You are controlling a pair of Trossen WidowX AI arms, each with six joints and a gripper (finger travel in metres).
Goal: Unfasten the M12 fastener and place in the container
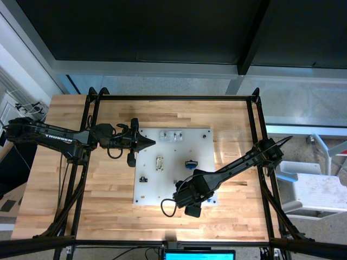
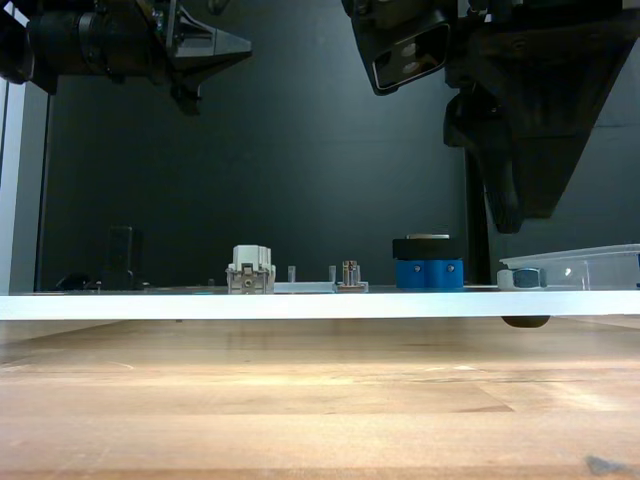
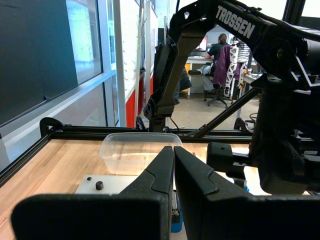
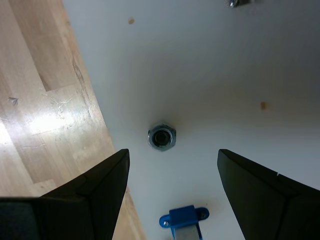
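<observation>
The small silver hex M12 nut (image 4: 162,137) sits on the flat white board (image 4: 225,75) near its edge, dark core showing, apparently on its stud and not yet loosened. My right gripper (image 4: 172,156) hangs directly above it, fingers spread wide, with the nut slightly off their midline. Procedure: centre over the nut, descend until both pads flank the hex flats, close firmly, then rotate anticlockwise. The clear plastic tub (image 3: 135,147) stands beside the board's right edge. My left gripper (image 3: 173,150) hovers over the board's far left, fingers pressed together.
</observation>
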